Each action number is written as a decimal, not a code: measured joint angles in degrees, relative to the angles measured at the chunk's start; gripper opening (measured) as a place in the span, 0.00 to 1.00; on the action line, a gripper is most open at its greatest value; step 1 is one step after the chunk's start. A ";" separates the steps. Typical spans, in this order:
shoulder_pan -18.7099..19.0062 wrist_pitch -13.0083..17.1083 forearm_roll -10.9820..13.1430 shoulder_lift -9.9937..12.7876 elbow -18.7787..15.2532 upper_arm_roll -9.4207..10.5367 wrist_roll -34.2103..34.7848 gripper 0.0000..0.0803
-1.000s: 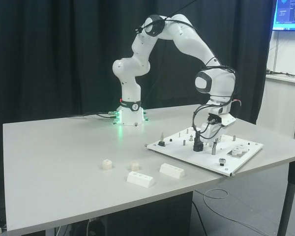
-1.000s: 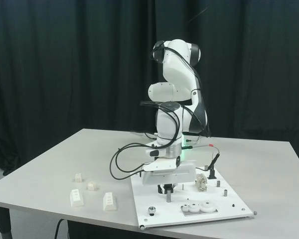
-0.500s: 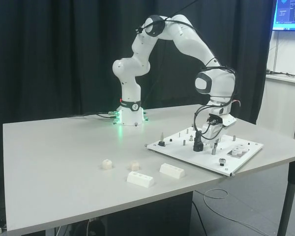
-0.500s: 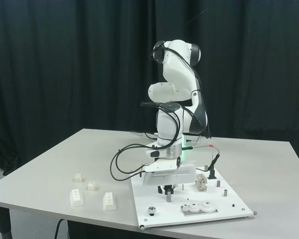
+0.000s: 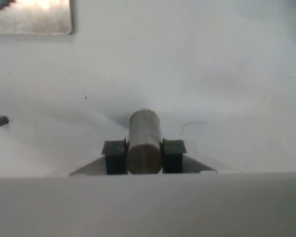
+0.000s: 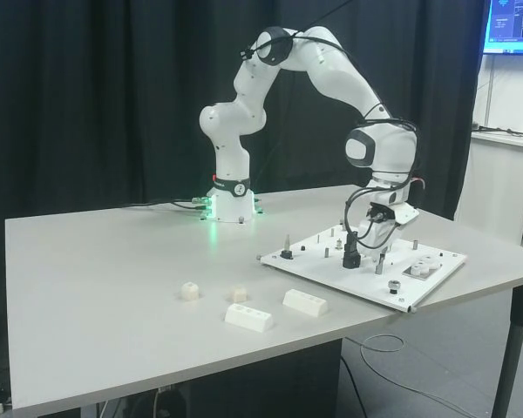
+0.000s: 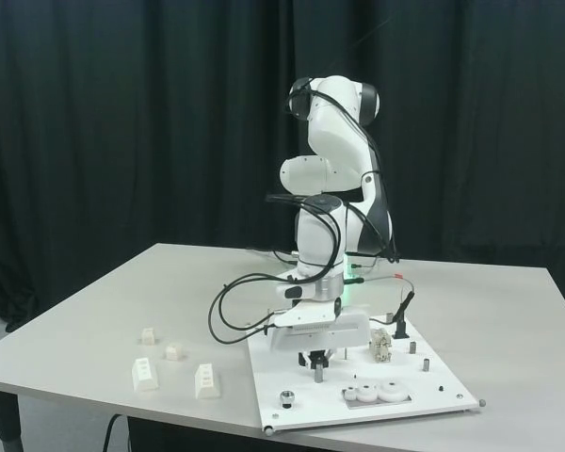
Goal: Insert round peg 4.
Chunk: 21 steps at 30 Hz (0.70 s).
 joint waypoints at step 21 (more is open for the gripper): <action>0.02 -4.37 -0.21 -3.30 0.04 -0.11 0.40 0.99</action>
